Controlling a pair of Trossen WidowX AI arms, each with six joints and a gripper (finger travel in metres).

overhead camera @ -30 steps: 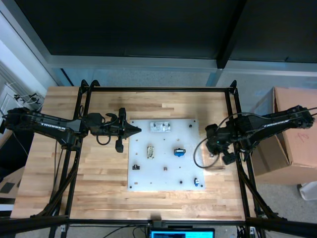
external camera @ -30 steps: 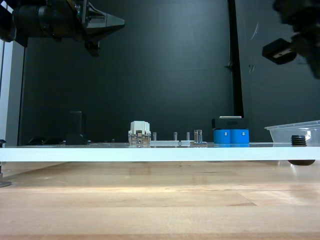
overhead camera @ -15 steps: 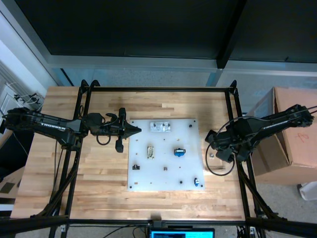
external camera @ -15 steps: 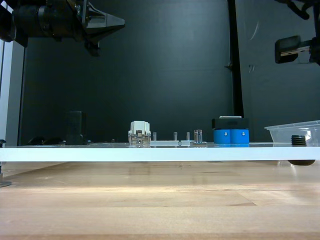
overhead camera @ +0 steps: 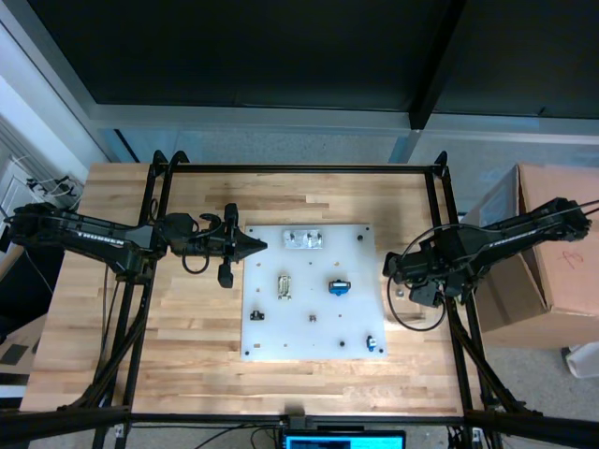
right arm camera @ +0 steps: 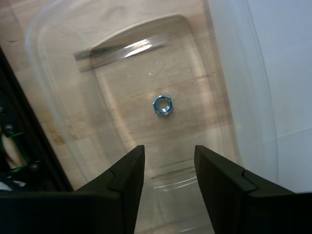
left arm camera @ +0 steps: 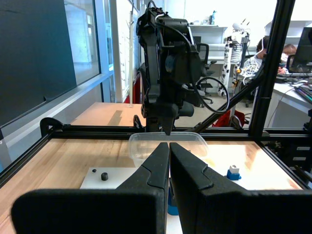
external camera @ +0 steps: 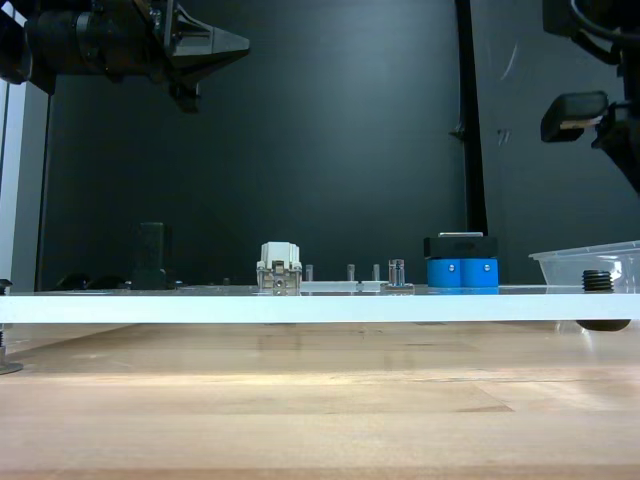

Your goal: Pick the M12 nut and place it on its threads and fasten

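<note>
**One brand name you can read, two marks you cannot**

In the high view you will find white capitals along the long black link of the left arm (overhead camera: pixel 94 239), well back from the left gripper (overhead camera: pixel 260 246). They read TROSSEN. The matching link of the right arm (overhead camera: pixel 510 232), back from the right gripper (right arm camera: pixel 168 148), carries a white word in the same style, but you cannot make out its letters. On the top of the cardboard box (overhead camera: pixel 552 253), beside the table's right edge, you see a red handwritten mark. It is too small to tell whether it is a letter or a number. The low view and both wrist views give you nothing legible.
</note>
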